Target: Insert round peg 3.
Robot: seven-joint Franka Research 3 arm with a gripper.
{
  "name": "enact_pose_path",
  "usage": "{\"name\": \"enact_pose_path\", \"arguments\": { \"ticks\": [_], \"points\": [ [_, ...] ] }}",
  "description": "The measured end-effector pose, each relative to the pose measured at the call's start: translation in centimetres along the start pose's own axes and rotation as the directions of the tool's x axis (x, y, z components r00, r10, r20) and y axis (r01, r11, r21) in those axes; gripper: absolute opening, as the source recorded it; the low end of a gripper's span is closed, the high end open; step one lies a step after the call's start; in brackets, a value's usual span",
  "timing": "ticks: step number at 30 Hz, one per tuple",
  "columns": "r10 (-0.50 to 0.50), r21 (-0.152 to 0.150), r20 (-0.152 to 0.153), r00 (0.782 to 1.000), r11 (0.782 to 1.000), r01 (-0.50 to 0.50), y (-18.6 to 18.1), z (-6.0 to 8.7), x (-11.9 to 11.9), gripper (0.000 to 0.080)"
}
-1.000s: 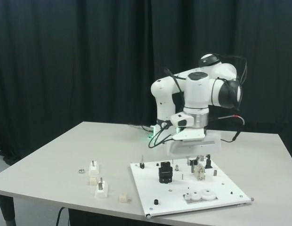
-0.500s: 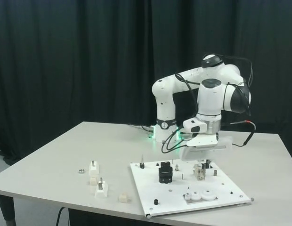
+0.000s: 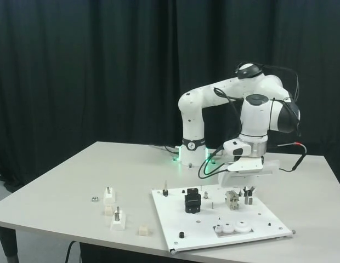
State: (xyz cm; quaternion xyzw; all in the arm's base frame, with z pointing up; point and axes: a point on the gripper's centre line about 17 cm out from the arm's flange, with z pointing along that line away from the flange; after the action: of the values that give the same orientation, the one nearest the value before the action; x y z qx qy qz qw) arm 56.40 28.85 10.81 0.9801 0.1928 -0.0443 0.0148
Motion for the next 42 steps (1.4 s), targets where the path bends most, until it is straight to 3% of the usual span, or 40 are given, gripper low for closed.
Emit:
{"name": "enact_pose_path", "arguments": {
  "ticks": [14,27,42],
  "points": [
    [0.016,-0.031,-0.025,1.0,0.999,-0.017,-1.0,1.7,-1.1,0.0104],
    [0.019,-0.035,-0.037,0.999,0.999,-0.02,-3.2,3.4,-2.0,0.0104],
    [0.039,-0.049,-0.064,0.997,0.998,-0.042,-5.7,3.8,-2.1,0.0104]
  ]
}}
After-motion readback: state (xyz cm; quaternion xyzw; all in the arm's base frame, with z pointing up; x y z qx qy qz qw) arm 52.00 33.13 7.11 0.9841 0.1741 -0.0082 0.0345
